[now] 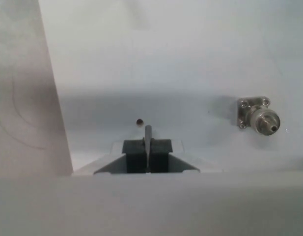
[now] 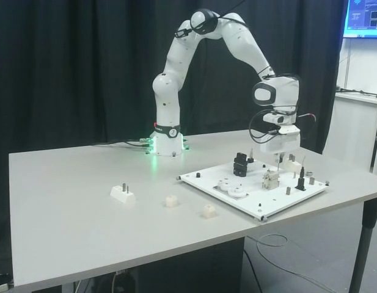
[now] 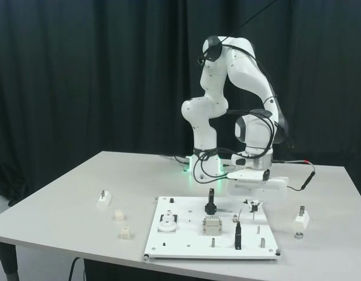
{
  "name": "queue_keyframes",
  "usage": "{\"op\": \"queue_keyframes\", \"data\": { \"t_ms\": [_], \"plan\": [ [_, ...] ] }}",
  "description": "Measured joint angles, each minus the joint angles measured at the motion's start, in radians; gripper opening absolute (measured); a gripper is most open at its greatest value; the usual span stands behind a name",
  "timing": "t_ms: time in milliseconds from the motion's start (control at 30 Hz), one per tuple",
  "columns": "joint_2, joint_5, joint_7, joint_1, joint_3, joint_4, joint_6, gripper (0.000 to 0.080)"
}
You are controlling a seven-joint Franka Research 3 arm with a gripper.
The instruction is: Insert round peg 1.
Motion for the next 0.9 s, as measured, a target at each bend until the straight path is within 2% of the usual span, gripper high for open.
{"op": "queue_keyframes", "data": {
  "t_ms": [900],
  "plan": [
    [0.016,0.02,0.0,-0.005,0.019,0.005,0.005,0.0015]
  ]
}}
